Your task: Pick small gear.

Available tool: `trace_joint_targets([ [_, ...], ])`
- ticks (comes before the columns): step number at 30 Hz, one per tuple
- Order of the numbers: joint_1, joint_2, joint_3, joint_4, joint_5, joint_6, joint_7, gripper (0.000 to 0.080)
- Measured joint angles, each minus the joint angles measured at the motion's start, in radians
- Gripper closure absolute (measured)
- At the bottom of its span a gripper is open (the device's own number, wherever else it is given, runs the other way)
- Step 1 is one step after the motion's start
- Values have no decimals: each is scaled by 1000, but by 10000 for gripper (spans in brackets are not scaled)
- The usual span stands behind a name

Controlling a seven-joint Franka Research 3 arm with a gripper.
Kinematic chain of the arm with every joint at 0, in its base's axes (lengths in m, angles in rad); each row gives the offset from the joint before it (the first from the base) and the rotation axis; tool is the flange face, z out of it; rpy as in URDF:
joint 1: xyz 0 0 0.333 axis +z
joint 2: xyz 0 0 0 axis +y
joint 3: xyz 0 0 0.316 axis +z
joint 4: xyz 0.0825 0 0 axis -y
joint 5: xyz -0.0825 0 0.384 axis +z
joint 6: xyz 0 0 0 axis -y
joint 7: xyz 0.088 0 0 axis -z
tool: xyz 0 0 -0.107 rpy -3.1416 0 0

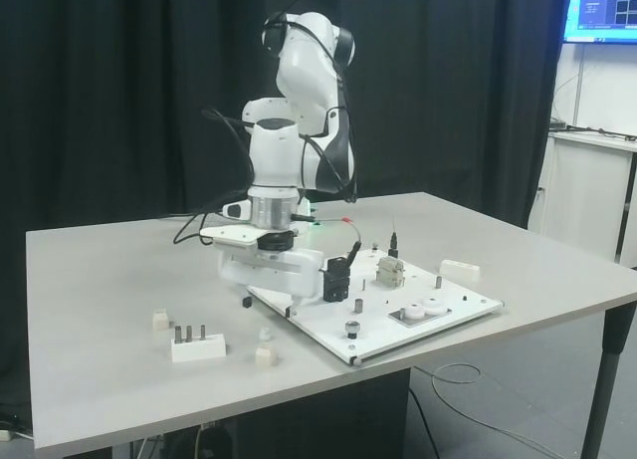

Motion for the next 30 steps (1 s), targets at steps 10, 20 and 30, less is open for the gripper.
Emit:
trace_joint_targets([
  [10,-19,21,0,-1,17,21,-27,3],
  [20,-21,42,1,2,45,26,-70,3],
  [30,-20,60,7,5,46,25,-94,3],
])
